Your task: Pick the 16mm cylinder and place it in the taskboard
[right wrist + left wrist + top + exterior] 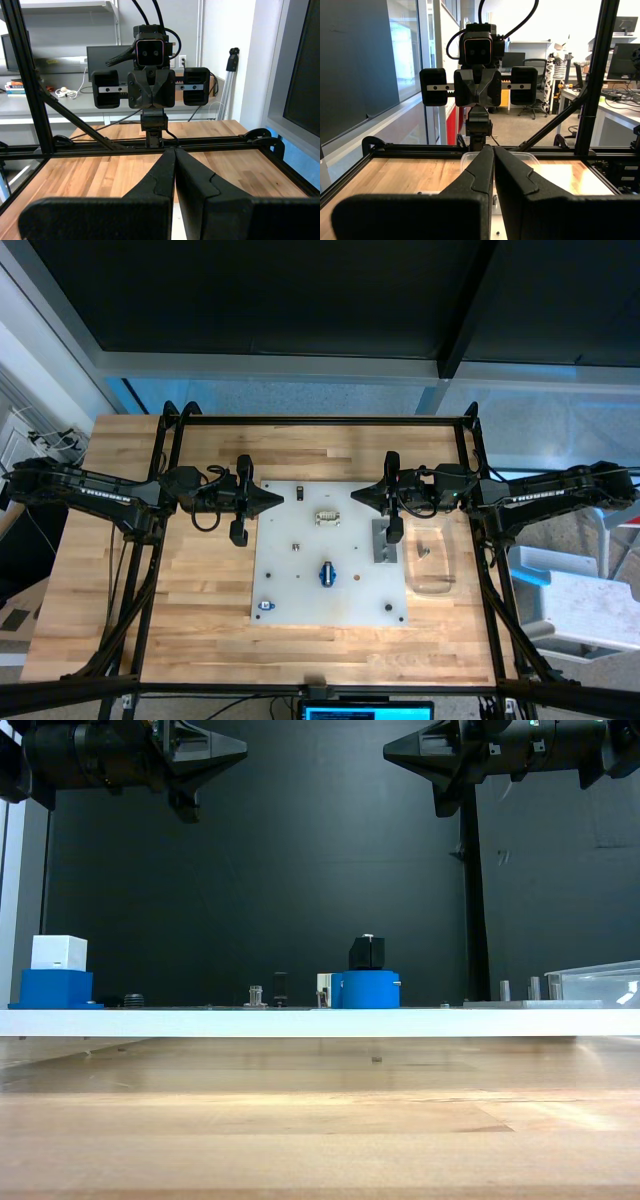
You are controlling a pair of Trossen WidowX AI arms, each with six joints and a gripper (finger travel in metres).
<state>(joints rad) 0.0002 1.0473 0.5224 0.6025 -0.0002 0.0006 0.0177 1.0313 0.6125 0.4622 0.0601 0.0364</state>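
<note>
The taskboard (290,585) is a white square plate in the middle of the table. A tiny silver-grey peg, the 16mm cylinder (424,549), lies inside the clear plastic tray (440,575) just right of the board. My left gripper (282,497) hovers high over the board's left edge, shut and holding nothing, pointing right. My right gripper (353,495) hovers over the board's far right part, shut and holding nothing, pointing left. The two tips face each other across a gap, well above the board (300,1020). Each wrist view shows its own gripper closed: left (493,152), right (175,152).
On the board stand a blue fitting (327,573), a beige connector (327,516), a grey block (385,540) and a small blue-and-white part (263,606). A black frame (320,421) rings the wooden table.
</note>
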